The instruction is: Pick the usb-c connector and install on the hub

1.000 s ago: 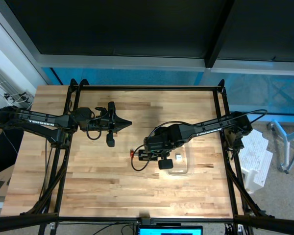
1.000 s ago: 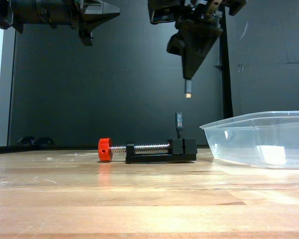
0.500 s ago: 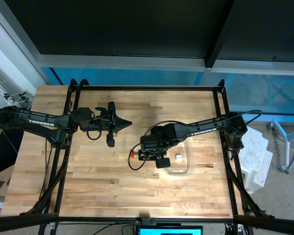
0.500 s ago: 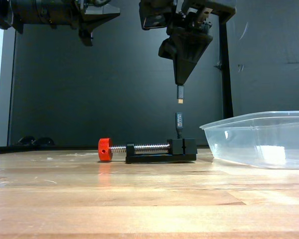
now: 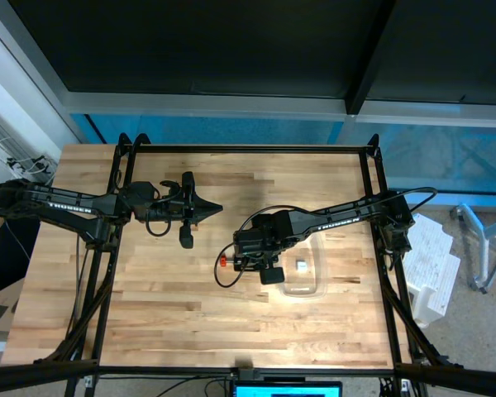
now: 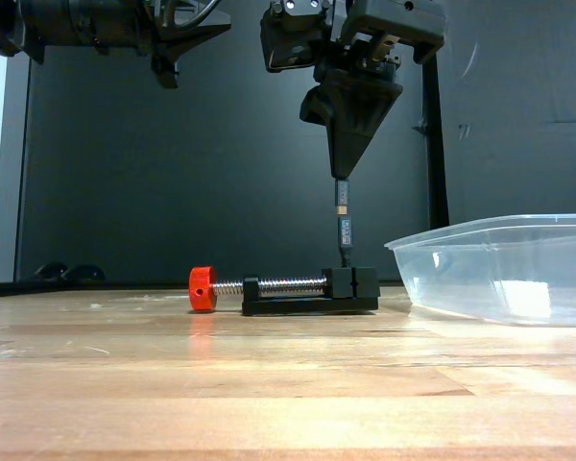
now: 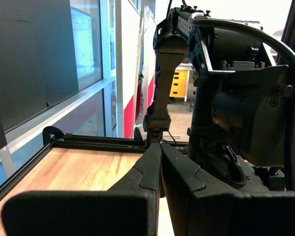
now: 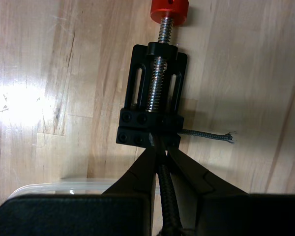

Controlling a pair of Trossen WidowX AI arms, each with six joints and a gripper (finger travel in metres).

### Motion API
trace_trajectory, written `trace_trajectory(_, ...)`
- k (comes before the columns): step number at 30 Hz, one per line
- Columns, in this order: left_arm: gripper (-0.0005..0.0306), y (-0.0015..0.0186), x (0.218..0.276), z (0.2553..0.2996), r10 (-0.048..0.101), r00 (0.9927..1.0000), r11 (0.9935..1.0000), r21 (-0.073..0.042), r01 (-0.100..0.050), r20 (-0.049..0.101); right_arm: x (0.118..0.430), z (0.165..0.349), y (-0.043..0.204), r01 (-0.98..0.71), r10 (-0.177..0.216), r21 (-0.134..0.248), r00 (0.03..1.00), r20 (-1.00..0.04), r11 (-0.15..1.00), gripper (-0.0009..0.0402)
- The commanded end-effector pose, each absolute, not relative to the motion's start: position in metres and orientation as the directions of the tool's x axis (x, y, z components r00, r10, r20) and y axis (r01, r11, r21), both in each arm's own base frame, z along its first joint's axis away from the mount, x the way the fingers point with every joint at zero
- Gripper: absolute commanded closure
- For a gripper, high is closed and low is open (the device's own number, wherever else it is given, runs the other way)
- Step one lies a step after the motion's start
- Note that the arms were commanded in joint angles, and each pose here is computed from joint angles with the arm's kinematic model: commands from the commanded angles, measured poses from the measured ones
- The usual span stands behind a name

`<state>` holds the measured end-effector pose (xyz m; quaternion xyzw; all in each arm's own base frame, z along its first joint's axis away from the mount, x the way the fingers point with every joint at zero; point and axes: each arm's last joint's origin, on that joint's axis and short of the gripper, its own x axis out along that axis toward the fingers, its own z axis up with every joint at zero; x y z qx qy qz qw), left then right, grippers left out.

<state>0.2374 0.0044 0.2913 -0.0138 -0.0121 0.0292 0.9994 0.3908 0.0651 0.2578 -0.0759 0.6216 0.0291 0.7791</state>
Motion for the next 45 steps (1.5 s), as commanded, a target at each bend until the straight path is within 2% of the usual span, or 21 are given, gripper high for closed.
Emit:
trace_trajectory(1,0.03,0.0044,0.2375,0.2912,0.058,0.99804,0.99794,-0.028,-0.058,0.023,0.3906,0.2576,0.0652,-0.139,-0.049,-0.082,0.223,-0.973,0.987,0.0393)
trace_trajectory(45,0.03,0.0044,0.2375,0.2912,0.059,0.99802,0.99792,-0.028,-0.058,0.023,0.3894,0.2531,0.065,-0.138,-0.051,-0.082,0.211,-0.976,0.987,0.0385)
